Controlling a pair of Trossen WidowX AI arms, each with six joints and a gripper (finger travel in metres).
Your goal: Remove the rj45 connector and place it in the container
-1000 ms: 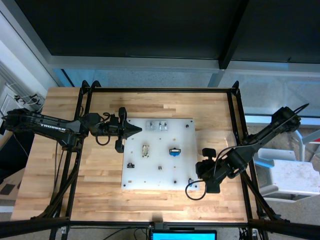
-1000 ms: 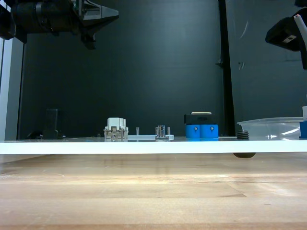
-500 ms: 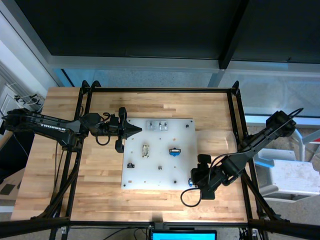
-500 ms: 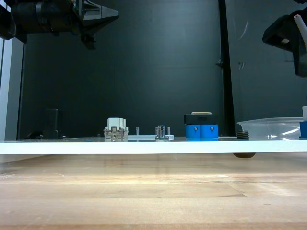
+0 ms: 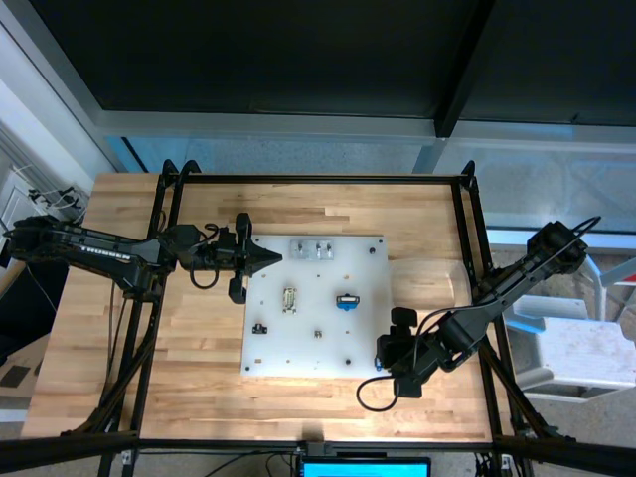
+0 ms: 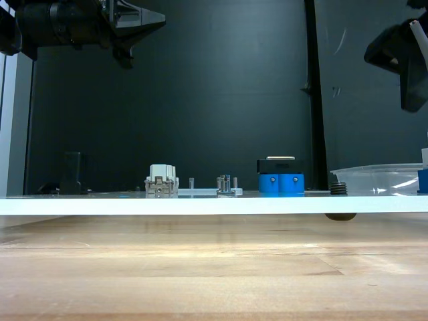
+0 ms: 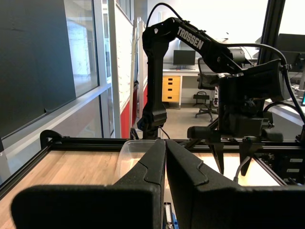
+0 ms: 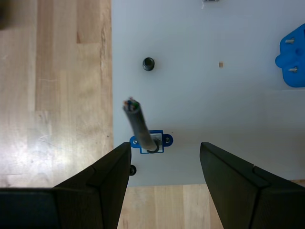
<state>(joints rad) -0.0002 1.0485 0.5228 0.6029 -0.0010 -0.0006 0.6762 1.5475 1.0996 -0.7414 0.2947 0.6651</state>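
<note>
The rj45 connector (image 8: pixel 151 142) is a tiny blue plug with a short grey cable stub standing up from it. It sits at the near right corner of the white board (image 5: pixel 298 338). My right gripper (image 8: pixel 164 149) hangs above it, open, one finger on each side and neither touching. From above, that gripper (image 5: pixel 385 358) covers the same corner. The container (image 5: pixel 429 281), a shallow clear tray, lies on the wood just right of the board. My left gripper (image 5: pixel 270 256) is shut and empty, held high over the board's far left edge.
On the board are a larger blue connector (image 5: pixel 346 301), a beige socket (image 5: pixel 289 300), a clear fixture (image 5: pixel 311 248) and a small black knob (image 8: pixel 148 63). A black frame (image 5: pixel 475 258) runs along the table's sides and back. Bare wood lies near the board's front.
My right arm has swung toward the near edge and leftward, settling over the board's near right corner. The left arm has stayed still.
</note>
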